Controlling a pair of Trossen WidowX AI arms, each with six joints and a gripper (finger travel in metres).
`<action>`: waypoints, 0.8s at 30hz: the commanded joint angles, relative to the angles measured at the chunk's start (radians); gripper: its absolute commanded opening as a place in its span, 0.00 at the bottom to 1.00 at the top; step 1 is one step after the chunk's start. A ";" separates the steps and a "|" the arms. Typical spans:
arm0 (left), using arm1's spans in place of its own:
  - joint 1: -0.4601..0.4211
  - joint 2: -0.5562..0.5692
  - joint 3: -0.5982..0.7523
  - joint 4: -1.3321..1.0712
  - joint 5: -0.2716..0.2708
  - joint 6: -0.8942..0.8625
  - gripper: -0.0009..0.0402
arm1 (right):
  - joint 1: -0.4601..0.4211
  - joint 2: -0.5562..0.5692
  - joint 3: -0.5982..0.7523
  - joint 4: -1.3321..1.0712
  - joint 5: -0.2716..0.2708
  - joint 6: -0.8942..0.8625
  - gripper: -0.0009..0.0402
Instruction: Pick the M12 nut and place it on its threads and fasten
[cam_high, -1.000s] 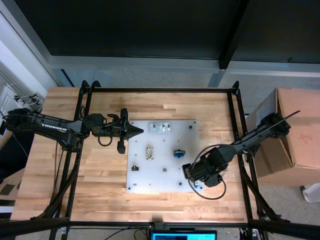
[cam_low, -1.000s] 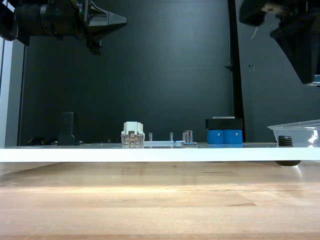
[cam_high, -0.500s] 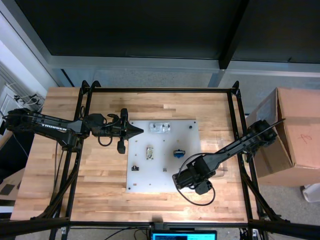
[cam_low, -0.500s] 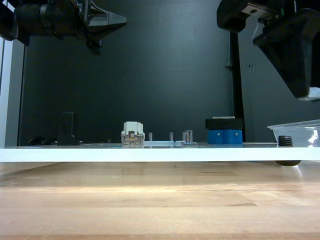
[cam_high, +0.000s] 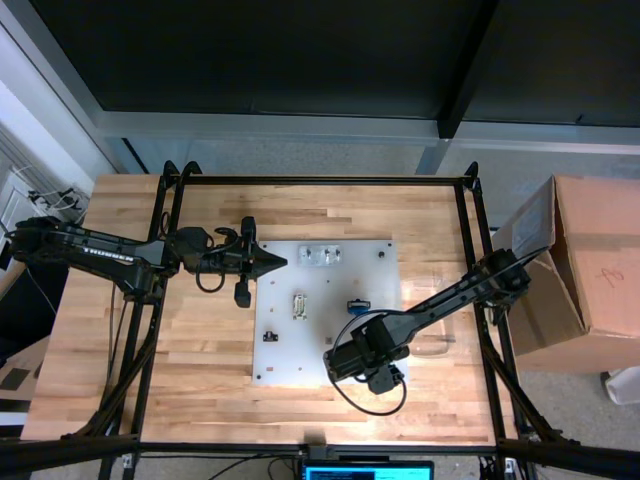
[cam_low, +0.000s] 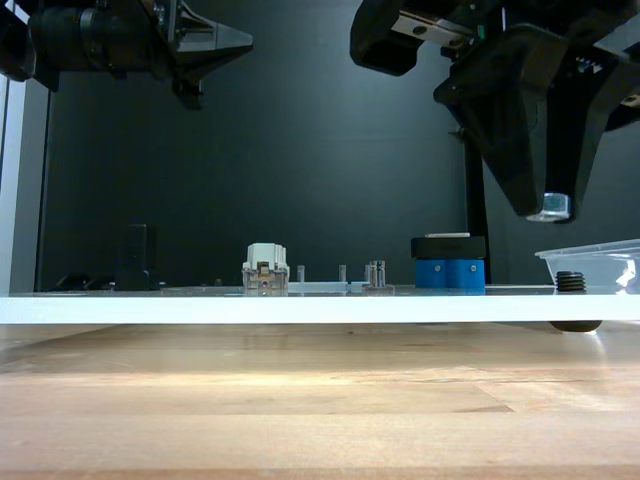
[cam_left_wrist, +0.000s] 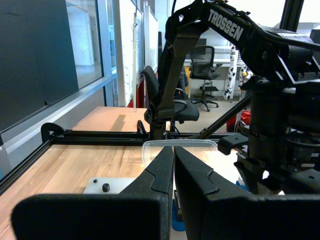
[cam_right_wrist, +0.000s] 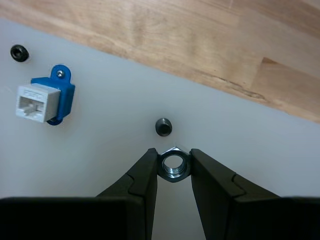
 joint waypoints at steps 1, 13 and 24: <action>0.000 0.000 0.000 0.000 0.000 0.000 0.02 | 0.002 0.016 0.003 -0.005 0.001 -0.005 0.04; 0.000 0.000 0.000 0.000 0.000 0.000 0.02 | 0.003 0.070 0.048 -0.027 0.001 0.002 0.04; 0.000 0.000 0.000 0.000 0.000 0.000 0.02 | 0.015 0.082 0.048 -0.040 0.001 0.018 0.04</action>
